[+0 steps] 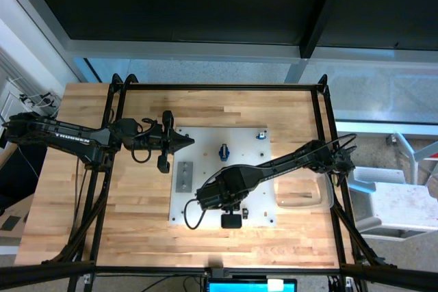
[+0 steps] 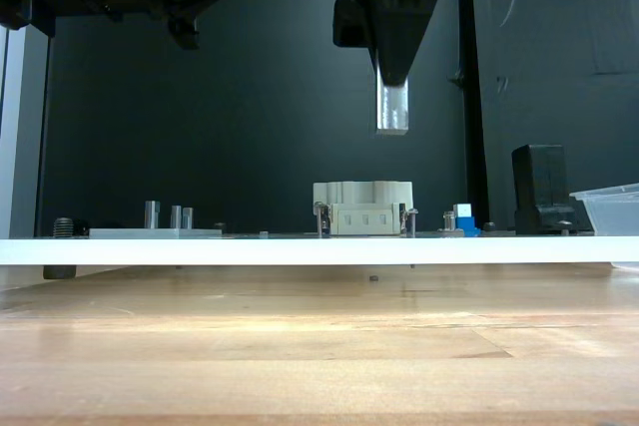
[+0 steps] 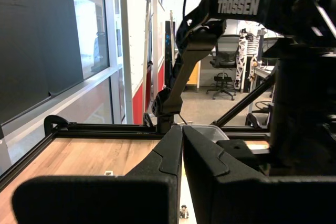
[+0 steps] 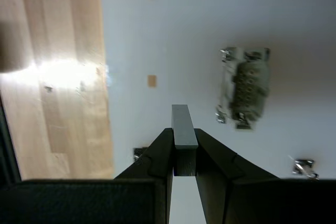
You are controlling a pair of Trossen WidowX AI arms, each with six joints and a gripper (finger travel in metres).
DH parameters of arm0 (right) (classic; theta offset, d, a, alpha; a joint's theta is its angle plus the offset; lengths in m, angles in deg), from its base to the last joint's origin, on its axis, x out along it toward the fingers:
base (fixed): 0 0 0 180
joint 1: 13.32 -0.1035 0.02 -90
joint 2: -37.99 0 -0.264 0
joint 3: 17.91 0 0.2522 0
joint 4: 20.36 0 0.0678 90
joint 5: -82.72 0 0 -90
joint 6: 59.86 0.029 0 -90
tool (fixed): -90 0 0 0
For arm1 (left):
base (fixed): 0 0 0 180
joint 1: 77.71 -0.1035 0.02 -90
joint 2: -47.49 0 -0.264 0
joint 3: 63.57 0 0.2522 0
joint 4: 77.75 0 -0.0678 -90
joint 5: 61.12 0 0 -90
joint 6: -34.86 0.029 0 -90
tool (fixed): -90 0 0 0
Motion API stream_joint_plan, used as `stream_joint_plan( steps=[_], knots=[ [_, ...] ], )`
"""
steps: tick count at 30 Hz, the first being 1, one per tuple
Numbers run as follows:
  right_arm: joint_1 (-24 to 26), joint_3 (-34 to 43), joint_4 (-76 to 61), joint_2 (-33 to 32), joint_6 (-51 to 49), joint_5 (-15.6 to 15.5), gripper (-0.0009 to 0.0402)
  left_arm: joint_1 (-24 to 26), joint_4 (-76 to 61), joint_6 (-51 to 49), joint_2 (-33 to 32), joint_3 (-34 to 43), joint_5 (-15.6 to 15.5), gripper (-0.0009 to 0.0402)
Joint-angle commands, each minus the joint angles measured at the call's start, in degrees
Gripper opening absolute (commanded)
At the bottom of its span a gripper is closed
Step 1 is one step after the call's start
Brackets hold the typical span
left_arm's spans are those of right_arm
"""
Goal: Pick the 16mm bar and place in it's hole on the taskboard
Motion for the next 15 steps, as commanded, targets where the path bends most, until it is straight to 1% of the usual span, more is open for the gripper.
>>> stream_joint_plan(
  steps=[1,8,15],
  knots=[
    [-0.5,0.9,0.7,-1.3,2.0,0.0,0.0,0.0,0.0,0.0,0.0,0.0,0.0,0.0],
    [-1.4,3.6,0.9,-4.2,4.6,0.1,0.0,0.0,0.0,0.0,0.0,0.0,0.0,0.0],
    [-1.7,2.9,1.5,-4.9,8.1,0.1,0.0,0.0,0.0,0.0,0.0,0.0,0.0,0.0]
  ],
)
